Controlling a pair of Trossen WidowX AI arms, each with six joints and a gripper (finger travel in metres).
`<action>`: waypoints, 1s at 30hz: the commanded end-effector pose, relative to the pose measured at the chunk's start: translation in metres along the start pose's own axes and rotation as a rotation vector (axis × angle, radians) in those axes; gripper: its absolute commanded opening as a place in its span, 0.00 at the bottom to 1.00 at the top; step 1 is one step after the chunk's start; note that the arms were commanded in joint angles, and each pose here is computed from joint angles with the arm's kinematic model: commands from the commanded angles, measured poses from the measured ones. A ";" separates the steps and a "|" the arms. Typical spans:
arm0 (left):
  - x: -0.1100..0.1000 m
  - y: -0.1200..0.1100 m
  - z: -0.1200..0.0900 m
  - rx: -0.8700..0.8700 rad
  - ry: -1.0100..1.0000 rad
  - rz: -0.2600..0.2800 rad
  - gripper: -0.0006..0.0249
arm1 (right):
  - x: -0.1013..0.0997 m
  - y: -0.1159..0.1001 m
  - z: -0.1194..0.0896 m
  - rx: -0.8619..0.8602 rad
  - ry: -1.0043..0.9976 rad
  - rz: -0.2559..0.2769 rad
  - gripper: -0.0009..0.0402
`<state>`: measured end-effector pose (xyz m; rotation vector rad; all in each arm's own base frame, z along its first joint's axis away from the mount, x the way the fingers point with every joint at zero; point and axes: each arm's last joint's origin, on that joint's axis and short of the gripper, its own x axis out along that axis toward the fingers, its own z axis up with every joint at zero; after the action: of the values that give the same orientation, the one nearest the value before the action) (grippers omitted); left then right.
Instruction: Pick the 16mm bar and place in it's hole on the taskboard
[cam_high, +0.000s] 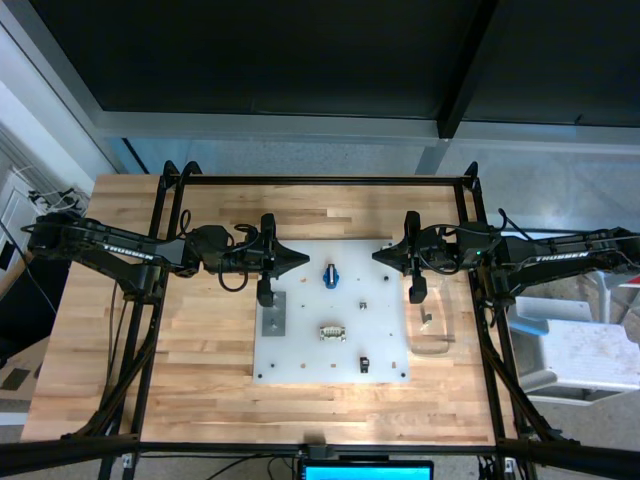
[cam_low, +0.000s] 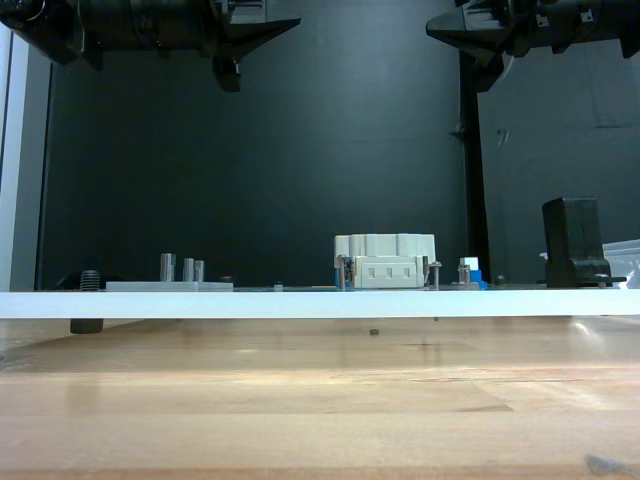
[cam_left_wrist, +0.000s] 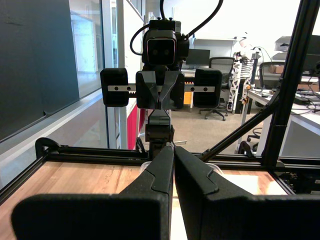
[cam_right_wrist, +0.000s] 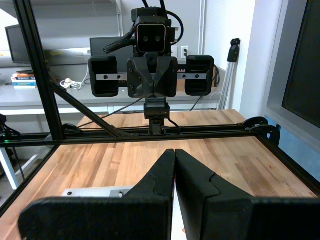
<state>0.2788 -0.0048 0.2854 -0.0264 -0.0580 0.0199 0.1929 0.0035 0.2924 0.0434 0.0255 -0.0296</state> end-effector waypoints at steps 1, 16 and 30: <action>0.000 0.000 0.000 0.000 0.000 0.000 0.02 | 0.000 0.000 0.000 0.001 -0.002 0.000 0.02; 0.000 0.000 0.000 0.000 0.000 0.000 0.02 | 0.000 0.000 0.002 0.049 0.002 0.000 0.02; 0.000 0.000 0.000 0.000 0.000 0.000 0.02 | -0.011 0.002 0.032 0.052 0.428 -0.035 0.02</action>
<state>0.2787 -0.0047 0.2855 -0.0268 -0.0584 0.0202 0.1830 0.0040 0.3231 0.1024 0.4068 -0.0529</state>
